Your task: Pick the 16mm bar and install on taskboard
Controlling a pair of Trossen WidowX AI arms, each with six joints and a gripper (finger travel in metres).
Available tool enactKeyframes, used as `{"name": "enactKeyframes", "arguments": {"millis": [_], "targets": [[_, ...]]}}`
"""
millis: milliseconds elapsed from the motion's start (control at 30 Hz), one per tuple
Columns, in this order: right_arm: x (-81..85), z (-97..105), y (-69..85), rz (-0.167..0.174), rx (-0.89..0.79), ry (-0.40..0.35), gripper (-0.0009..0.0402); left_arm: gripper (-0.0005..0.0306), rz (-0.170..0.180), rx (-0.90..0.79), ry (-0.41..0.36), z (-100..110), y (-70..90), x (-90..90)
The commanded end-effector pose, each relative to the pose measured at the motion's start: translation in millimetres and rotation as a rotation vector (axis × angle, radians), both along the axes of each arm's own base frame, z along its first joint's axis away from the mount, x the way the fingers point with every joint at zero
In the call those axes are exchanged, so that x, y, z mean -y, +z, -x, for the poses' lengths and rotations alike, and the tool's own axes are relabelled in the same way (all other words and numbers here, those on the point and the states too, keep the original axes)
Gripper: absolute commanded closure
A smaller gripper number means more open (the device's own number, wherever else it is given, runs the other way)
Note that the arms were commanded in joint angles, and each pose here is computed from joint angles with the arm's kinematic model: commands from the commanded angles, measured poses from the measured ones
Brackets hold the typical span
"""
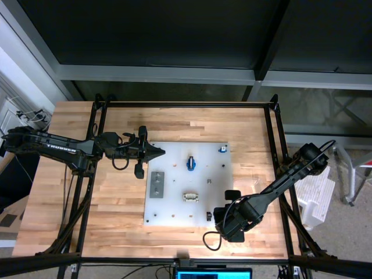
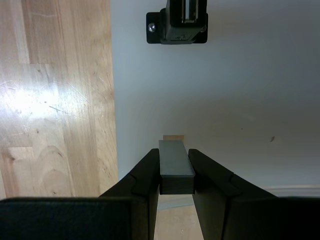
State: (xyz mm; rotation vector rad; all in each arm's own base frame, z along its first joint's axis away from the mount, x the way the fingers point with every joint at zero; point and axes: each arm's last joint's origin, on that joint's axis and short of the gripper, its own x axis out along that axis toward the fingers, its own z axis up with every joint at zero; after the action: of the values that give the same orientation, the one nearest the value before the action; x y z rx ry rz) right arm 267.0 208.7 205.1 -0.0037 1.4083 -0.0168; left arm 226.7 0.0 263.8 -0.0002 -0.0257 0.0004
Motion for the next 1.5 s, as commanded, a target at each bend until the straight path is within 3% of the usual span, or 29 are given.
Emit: {"name": "enactKeyframes", "arguments": {"millis": [33,1500], "targets": [[0.4,0.1,-0.2,0.005,0.002,0.001,0.0393,0.03,0.0,0.0,0.0,-0.1,0.1,0.0],[3.2,-0.2,-4.8,0.021,0.015,0.005,0.0393,0.03,0.0,0.0,0.0,-0.1,0.1,0.0]]}}
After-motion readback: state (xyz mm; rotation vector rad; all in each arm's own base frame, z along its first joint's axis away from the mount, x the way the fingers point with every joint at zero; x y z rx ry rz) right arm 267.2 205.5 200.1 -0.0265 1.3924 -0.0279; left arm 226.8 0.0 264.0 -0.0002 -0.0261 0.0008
